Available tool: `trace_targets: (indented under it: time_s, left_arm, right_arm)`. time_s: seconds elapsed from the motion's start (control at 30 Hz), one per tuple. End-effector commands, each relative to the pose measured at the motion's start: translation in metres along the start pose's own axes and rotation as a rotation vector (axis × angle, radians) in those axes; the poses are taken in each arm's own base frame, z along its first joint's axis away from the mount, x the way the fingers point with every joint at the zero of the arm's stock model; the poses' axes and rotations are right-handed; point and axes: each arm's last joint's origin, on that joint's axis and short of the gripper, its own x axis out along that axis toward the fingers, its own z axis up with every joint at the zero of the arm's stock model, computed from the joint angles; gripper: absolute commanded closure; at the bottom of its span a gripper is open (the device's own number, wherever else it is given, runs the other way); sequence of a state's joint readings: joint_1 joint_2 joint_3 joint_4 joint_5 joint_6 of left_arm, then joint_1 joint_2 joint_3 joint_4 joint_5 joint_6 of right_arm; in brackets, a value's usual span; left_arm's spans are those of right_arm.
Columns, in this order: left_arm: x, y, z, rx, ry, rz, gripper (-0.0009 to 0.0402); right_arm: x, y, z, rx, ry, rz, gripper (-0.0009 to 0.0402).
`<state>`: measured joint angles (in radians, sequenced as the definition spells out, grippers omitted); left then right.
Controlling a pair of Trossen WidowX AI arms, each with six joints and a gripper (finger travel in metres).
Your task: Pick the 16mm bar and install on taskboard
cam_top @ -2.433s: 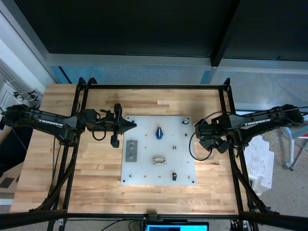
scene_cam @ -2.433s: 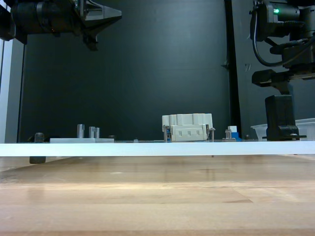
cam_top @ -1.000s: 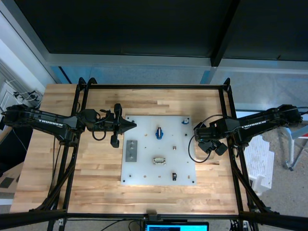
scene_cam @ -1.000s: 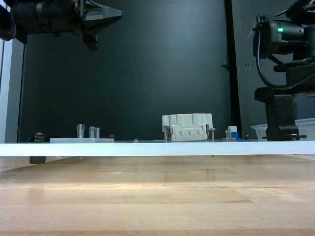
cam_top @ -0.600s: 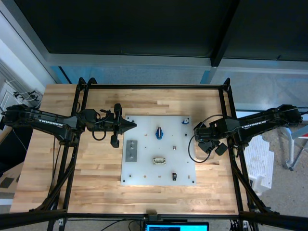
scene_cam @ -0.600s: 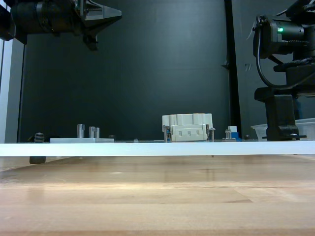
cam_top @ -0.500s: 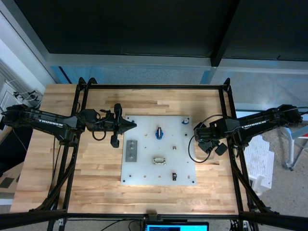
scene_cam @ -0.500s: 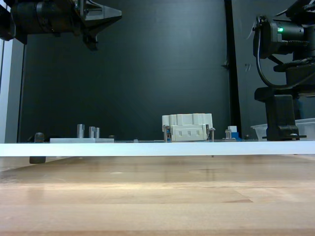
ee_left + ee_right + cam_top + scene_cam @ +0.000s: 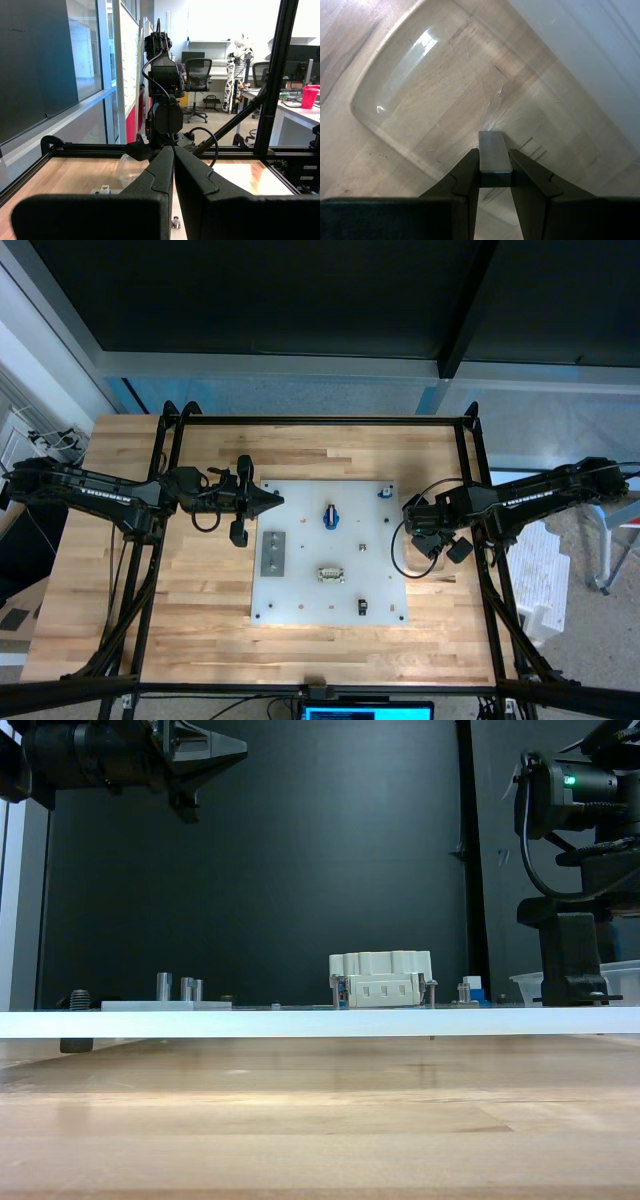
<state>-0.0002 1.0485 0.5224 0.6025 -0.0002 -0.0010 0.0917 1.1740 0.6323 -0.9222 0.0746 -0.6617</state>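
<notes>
The 16mm bar (image 9: 494, 159), a short flat-ended grey metal piece, is pinched between the fingers (image 9: 465, 176) of my right gripper (image 9: 494, 152), which is shut on it. Bar and gripper sit low inside the clear plastic tray (image 9: 405, 85). Seen from above, the right gripper (image 9: 433, 542) is just off the right edge of the white taskboard (image 9: 300, 595). In the low view it (image 9: 568, 972) reaches down to board level. My left gripper (image 9: 270, 499) hovers shut above the board's back left corner, fingers (image 9: 160, 170) pressed together and holding nothing.
On the board stand a blue knob (image 9: 331, 515), a grey two-hole block (image 9: 273, 552), a silver connector (image 9: 331, 574) and a small black clip (image 9: 363, 607). The black frame rails (image 9: 320, 421) surround the wooden table (image 9: 190, 620).
Since 2.4 s ago the right gripper has come down lower into the tray beside the board. Over the last half second nothing has moved. The left arm has stayed still.
</notes>
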Motion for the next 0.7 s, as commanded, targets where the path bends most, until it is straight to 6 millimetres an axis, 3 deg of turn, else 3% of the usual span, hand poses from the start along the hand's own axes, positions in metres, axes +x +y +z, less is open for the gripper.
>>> trace_targets:
  time_s: [0.03,0.7]
  left_arm:
    - [0.0,0.0,0.0,0.0,0.0,0.0,0.0393]
    - [0.0,0.0,0.0,0.0,0.0,0.0,0.0393]
  right_arm:
    - [-0.006,-0.002,0.002,0.008,0.0,-0.001,0.0384]
    - [-0.081,-0.017,0.013,0.348,-0.009,-0.006,0.0391]
